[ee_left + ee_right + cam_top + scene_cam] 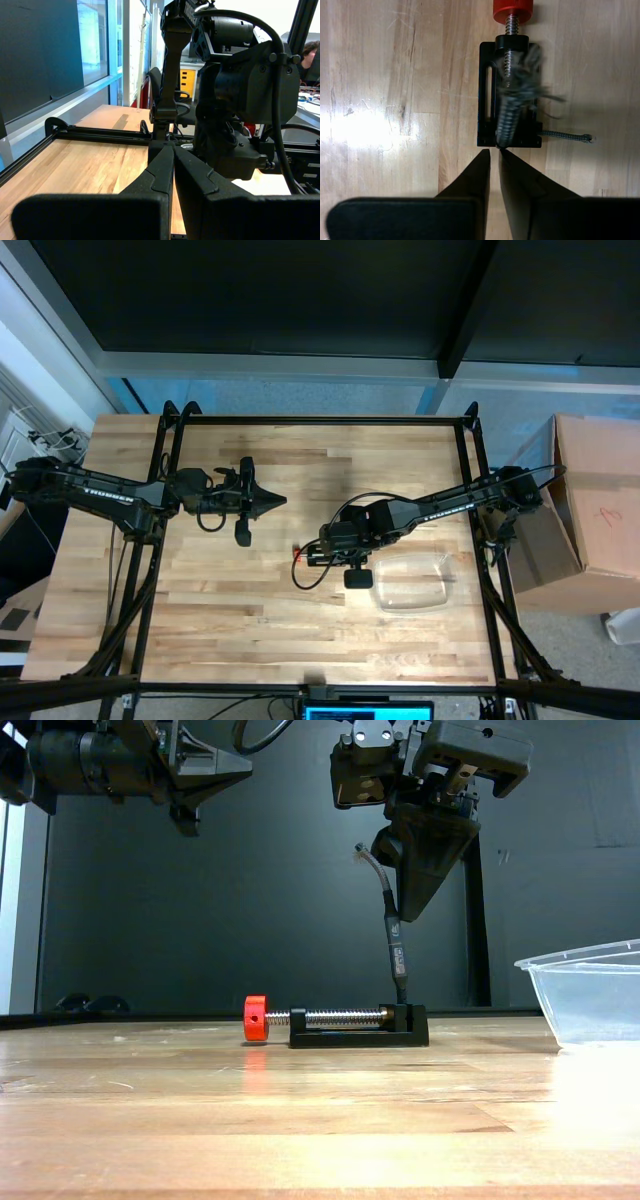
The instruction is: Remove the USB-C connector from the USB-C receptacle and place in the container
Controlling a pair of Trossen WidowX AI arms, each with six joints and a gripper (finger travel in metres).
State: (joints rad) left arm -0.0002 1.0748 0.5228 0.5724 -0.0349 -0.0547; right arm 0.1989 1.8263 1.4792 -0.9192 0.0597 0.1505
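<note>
1. The right claw (406, 912) hangs point-down over the right end of a black clamp (360, 1032) that lies on the table (300, 1130), near the middle.
2. Its fingers are closed to a thin slit. The tips meet the top of the USB-C connector (398, 960), where the grey cable (378, 870) leaves it.
3. The right wrist view shows the cable's lower end running in between the two tips, so the grip is at the very ends of the fingers.
4. The USB-C connector stands almost upright, its top leaning a little left. Its foot is seated in the right end of the clamp, and how deep it sits cannot be told.
5. The clamp's red knob (256, 1018) points left, on a bare threaded screw.
6. The cable curls up and left beside the right claw and ends in a frayed tuft.
7. The clear plastic container (590, 1005) sits on the table to the right of the clamp, apart from it.
8. The left claw (281, 502) is held high over the left half of the table, pointing right. Its fingers are pressed together with nothing between them.
</note>
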